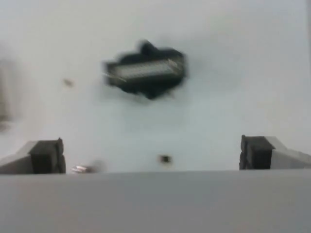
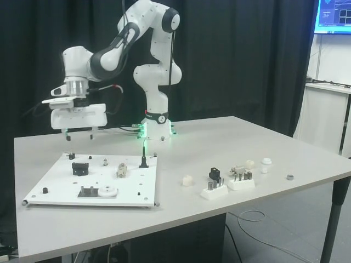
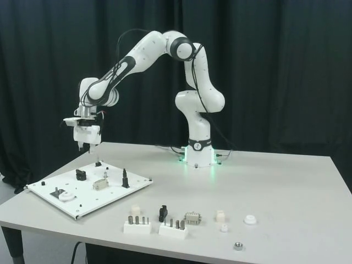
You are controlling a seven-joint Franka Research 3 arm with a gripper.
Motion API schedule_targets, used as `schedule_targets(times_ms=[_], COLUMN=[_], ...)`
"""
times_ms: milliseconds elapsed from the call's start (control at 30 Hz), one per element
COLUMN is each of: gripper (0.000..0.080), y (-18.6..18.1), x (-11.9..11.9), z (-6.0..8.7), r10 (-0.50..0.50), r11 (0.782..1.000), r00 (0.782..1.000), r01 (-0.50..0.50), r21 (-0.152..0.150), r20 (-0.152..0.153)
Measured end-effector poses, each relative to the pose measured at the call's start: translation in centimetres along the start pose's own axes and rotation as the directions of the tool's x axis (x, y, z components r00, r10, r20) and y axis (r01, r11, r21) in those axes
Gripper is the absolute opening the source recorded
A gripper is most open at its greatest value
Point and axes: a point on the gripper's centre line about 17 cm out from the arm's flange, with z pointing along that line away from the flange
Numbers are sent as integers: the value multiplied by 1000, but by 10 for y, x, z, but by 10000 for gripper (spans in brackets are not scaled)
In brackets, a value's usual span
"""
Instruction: Pick D-SUB.
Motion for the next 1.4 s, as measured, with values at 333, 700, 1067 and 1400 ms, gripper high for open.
schedule_targets(times_ms=[333, 700, 1067, 1400], gripper=[800, 800, 800, 800], y=[-70, -152, -241, -316], x=[37, 67, 79, 70], z=[-24, -32, -29, -25], r10=[11, 50, 175, 307], r11=[999, 998, 984, 950], r00=[1000, 999, 984, 951], r01=[-11, -50, -176, -303], r21=[35, 36, 0, -73], r20=[1, 13, 34, 42])
